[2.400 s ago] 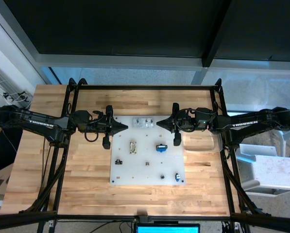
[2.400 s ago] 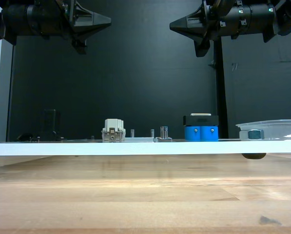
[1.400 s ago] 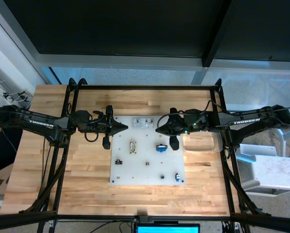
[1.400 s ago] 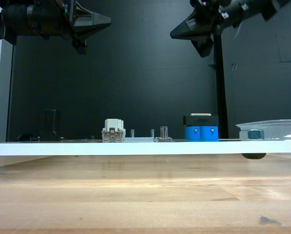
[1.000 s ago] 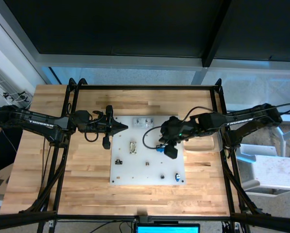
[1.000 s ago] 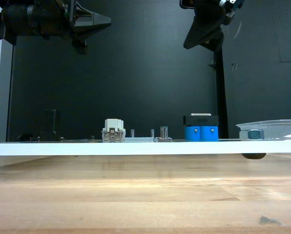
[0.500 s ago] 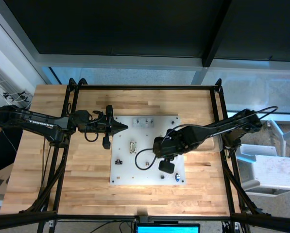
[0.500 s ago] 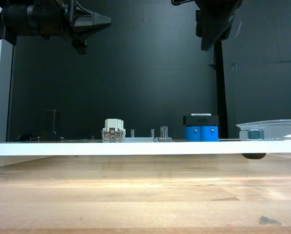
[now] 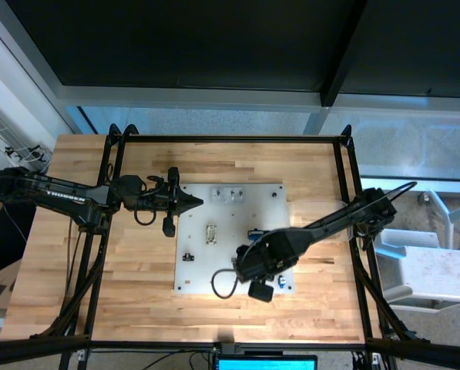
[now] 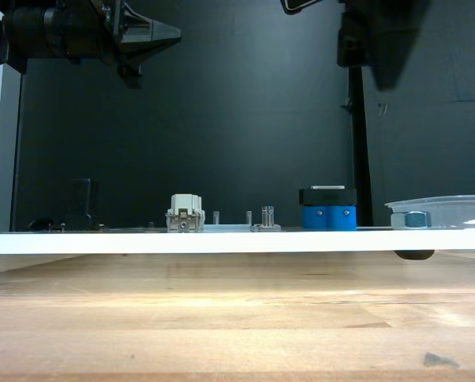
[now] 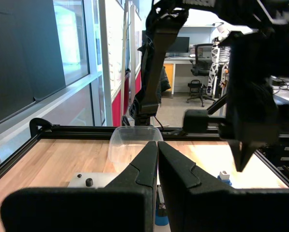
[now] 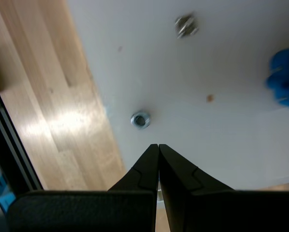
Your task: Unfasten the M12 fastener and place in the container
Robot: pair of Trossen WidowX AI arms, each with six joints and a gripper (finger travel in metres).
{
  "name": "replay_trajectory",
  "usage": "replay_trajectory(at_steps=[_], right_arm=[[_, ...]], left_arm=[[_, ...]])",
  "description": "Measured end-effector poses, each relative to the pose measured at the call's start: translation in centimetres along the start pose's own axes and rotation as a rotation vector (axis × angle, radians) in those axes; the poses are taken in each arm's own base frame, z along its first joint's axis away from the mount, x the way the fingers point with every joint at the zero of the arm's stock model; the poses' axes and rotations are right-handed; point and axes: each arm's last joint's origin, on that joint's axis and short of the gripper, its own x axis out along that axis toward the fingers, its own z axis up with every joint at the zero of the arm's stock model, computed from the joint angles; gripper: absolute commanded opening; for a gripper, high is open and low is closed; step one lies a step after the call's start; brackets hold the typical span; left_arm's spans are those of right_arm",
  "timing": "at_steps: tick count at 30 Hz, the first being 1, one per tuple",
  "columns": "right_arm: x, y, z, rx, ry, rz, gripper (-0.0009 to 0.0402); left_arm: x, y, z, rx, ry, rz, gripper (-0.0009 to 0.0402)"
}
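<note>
You saw both pinched together: left gripper [image 9: 201, 202] at the board's [image 9: 195, 262] far left, right gripper [image 12: 158, 145] above its near part.

board: white [image 9: 199, 274], sat mid wooden table [image 9: 137, 308]
grey connector [image 9: 211, 233]: roughly 9 o'clock from board's middle
blue block [image 10: 328, 217]: around 3 o'clock

A robotics lab in an office space is indicated: beyond the jaws of the left gripper [image 11: 157, 144], office chairs [image 11: 201, 67], a monitor [image 11: 180, 45] and glazed walls [image 11: 69, 38] are seen past the metal-framed wooden table [image 11: 57, 159].
</note>
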Motion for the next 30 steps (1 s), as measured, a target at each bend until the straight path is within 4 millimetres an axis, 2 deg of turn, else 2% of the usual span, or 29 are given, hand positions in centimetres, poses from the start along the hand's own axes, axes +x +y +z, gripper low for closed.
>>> replay_trajectory(at_steps=[5,20,24,30], right_arm=[[1.6,1.2,-0.3,-0.003,0.027,-0.008,0.0034],[4.0,2.2,0.0,-0.002,0.04,-0.031,0.0202],[4.6,2.3,0.0,-0.005,0.045,-0.048,0.0221],[5.5,2.3,0.2,-0.025,0.039,-0.079,0.0229]], left_arm=[[0.0,0.0,0.0,0.0,0.0,0.0,0.0],[0.0,0.0,0.0,0.0,0.0,0.0,0.0],[0.0,0.0,0.0,0.0,0.0,0.0,0.0],[0.0,0.0,0.0,0.0,0.0,0.0,0.0]])
